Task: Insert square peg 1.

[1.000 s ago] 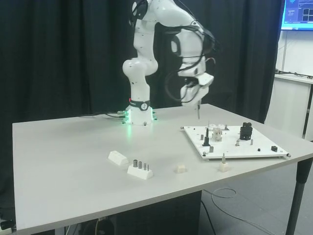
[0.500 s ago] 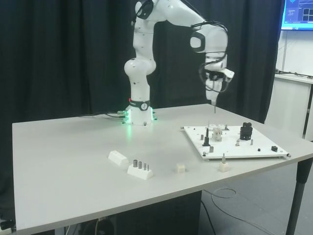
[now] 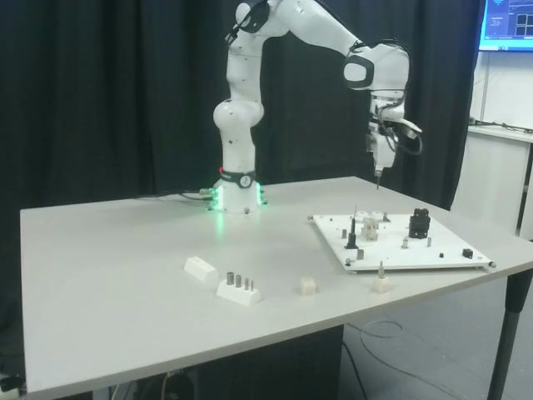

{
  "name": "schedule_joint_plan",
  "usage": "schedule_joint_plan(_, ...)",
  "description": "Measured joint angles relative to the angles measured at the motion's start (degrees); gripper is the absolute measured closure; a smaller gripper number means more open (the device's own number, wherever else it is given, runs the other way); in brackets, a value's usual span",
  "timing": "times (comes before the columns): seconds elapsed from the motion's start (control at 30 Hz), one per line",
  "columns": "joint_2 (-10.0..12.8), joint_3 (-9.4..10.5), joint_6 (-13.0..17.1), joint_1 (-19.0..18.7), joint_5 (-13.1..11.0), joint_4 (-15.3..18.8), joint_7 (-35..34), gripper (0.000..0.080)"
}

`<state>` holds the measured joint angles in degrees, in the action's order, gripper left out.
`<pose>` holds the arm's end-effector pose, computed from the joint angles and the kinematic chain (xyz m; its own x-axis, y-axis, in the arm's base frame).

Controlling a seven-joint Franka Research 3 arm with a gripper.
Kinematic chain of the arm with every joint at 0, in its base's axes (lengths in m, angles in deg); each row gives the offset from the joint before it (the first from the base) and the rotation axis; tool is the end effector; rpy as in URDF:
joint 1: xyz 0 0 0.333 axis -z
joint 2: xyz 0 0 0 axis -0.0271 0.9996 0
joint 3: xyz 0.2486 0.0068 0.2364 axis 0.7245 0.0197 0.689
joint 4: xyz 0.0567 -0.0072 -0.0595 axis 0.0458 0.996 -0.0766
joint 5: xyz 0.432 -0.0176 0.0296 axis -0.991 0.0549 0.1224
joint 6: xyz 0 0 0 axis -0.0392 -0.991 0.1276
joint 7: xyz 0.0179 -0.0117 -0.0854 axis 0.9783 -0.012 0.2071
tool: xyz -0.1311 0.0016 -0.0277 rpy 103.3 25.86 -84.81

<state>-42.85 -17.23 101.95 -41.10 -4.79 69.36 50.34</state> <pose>0.5509 0.1972 0.3677 0.9747 0.2197 -0.0405 0.2200 -0.9755 0.0024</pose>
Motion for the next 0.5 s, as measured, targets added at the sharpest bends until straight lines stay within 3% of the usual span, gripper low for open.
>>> schedule_joint_plan(0.5, 2.9, 3.61, 4.2, -1.6, -0.1, 0.1, 1.4, 0.0775)
